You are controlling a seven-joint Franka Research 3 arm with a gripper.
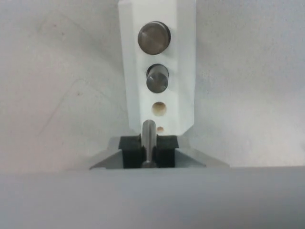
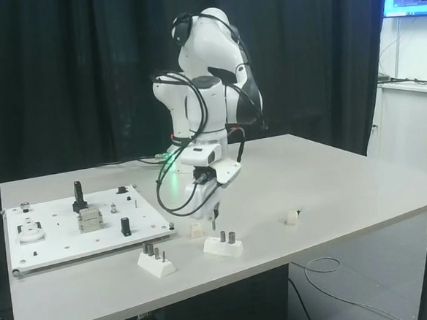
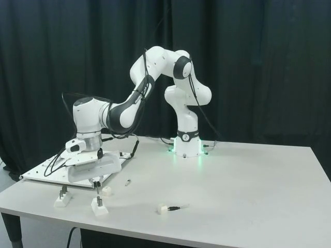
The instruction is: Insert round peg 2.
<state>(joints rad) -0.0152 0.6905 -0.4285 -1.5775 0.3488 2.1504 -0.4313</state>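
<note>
Round peg 2 (image 1: 148, 143) sits pinched upright between the black fingers of your gripper (image 1: 148, 151) in the wrist view, its tip hanging over the white peg block (image 1: 159, 62). You can see two thicker pegs already seated in that block, the largest peg (image 1: 153, 37) at the far end and a second peg (image 1: 157, 78) next to it. After those come an empty hole (image 1: 159, 108) and a smaller hole (image 1: 160, 129) just beside the held peg's tip. From the first room view, you find the gripper (image 2: 212, 217) low over the same block (image 2: 222, 246) near the front edge of the grey table (image 2: 346, 173), with the peg (image 2: 213, 223) pointing down and not yet inside any hole. A second white block (image 2: 155, 262) with pegs and a white board (image 2: 79, 228) of fixtures lie off to one side. In the second room view, the arm (image 3: 134, 103) reaches down over the block (image 3: 99, 205), though the peg itself is too small to make out there. My judgement is that the pick-up is done; you still need to line up with the right hole, lower and release.
</note>
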